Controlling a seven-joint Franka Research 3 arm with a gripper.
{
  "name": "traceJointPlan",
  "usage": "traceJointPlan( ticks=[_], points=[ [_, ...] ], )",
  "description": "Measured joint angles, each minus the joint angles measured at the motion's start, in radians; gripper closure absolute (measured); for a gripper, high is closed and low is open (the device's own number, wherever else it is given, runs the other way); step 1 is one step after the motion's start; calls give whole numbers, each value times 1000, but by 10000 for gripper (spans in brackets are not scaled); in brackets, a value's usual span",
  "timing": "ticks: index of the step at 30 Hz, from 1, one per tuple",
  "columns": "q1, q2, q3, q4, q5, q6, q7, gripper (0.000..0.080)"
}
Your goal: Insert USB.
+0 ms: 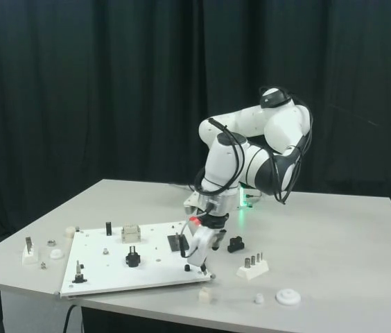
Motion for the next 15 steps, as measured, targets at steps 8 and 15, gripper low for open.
traceJointPlan(
  ticks=[8, 15],
  points=[
    [0, 0, -2, -2, -1, 0, -9, 710],
    [0, 0, -6, -4, -3, 0, -19, 710]
  ],
)
